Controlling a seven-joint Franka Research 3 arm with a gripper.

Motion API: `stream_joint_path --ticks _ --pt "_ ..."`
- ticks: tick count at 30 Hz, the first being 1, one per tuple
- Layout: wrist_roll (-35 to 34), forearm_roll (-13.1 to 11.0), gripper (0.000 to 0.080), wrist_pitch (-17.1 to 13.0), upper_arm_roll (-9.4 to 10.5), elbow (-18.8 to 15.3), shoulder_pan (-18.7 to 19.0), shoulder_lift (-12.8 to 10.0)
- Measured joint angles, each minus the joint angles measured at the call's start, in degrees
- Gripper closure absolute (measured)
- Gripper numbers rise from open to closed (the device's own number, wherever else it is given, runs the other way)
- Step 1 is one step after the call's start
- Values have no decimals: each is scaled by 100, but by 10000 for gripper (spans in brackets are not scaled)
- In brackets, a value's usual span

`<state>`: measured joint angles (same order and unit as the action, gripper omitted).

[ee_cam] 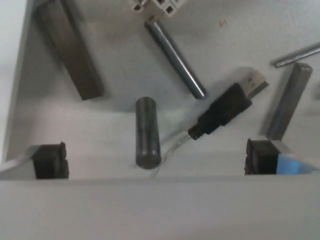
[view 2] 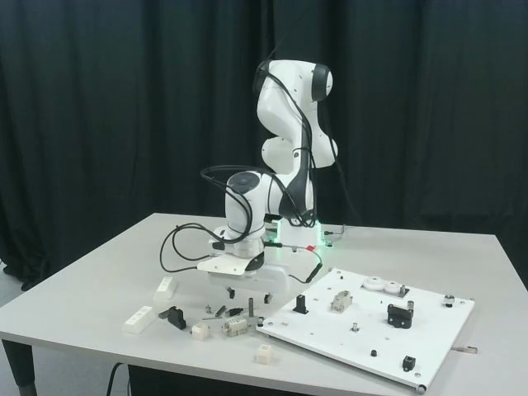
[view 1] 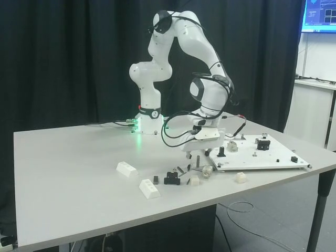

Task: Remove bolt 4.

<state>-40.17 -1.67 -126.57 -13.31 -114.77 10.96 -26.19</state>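
Observation:
My gripper [ee_cam: 155, 161] is open, its black fingertips [ee_cam: 50, 161] spread wide. Between them a short dark grey bolt [ee_cam: 148, 132] lies flat on the grey table, touched by neither finger. In the room views the gripper [view 1: 193, 156] [view 2: 248, 294] hangs low over the table, just off the near-left edge of the white assembly board [view 1: 273, 157] [view 2: 363, 334], among loose parts.
Near the bolt lie a black USB plug [ee_cam: 225, 111], a long grey rod [ee_cam: 175, 57], two dark bars [ee_cam: 70, 47] [ee_cam: 290, 100] and a white connector [ee_cam: 157, 6]. White blocks [view 1: 126, 168] [view 1: 149, 188] and small black parts [view 1: 171, 179] sit toward the table's front. Fixtures stand on the board.

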Motion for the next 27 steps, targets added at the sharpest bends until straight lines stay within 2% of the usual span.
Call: stream_joint_path --ticks 2,3,13,27 --pt "0 0 124 109 0 70 -10 0" --pt "0 0 9 160 0 103 -14 0" --pt "0 0 9 454 0 299 -41 0" --pt "0 0 3 470 0 339 -69 0"
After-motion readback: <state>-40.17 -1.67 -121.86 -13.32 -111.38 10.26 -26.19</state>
